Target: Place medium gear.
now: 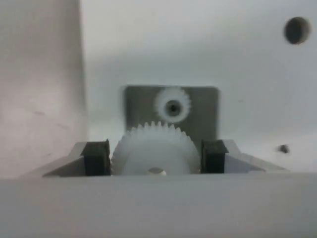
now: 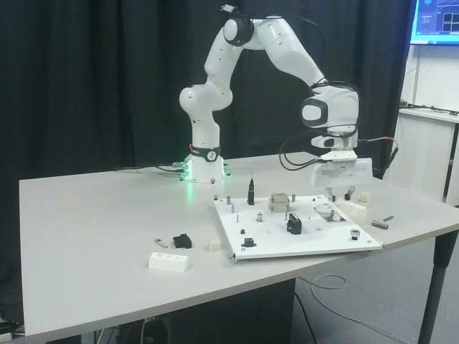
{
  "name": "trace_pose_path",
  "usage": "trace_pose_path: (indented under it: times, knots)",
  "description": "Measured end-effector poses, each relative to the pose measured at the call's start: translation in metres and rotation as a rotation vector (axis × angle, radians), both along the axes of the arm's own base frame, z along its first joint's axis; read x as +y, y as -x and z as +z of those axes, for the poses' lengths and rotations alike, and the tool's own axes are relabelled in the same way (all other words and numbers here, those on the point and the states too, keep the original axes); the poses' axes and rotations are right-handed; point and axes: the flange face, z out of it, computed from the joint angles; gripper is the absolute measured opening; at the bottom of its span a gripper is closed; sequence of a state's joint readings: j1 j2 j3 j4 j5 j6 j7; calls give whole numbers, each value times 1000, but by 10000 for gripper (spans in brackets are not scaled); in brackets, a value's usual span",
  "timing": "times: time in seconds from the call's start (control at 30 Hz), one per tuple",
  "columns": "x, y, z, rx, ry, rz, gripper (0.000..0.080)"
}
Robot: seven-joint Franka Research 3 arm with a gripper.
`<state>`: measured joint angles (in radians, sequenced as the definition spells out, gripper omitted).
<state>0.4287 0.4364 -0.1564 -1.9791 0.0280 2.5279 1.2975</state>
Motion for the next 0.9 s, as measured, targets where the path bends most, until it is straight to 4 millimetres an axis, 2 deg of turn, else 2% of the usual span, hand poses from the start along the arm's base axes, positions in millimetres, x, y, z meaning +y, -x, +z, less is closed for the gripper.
trace_pose_path:
  times: [0.33,0.9]
  knots:
    - [45,0,-4,-19,-38,24,395]
    - [135,-4,-32,-36,-77,29,395]
